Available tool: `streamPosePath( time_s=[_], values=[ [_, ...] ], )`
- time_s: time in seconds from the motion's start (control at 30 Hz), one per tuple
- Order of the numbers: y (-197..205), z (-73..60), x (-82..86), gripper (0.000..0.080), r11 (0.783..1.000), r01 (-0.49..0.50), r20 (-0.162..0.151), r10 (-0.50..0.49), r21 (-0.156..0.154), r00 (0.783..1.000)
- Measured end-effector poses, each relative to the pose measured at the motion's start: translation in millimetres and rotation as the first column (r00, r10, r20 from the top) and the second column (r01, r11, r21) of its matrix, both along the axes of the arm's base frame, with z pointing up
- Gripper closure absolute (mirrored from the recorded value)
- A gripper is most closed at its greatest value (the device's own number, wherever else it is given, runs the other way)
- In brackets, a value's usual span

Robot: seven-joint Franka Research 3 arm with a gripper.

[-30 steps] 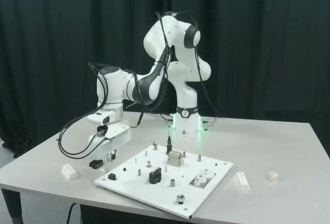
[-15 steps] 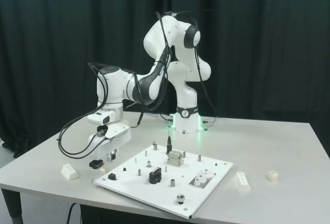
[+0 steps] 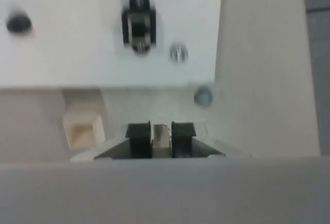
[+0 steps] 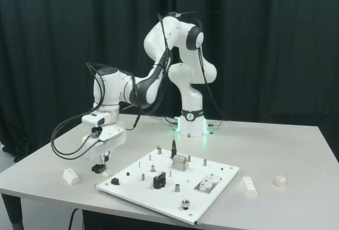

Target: Place Ethernet.

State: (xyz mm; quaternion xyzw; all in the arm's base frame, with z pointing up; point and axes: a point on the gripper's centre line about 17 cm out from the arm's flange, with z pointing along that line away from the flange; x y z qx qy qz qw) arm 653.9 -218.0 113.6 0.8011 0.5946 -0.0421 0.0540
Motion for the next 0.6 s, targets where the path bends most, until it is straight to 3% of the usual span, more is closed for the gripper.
streamPosePath(
  time_s=[0.43, 0.6],
  values=[
    [-96, -9.8, -33.6, 0.0723, 0.996, 0.066, -0.013, -0.067, -0.062, 0.998],
    [-134, -17.3, -51.2, 0.0723, 0.995, 0.068, -0.018, -0.070, -0.072, 0.997]
  ],
)
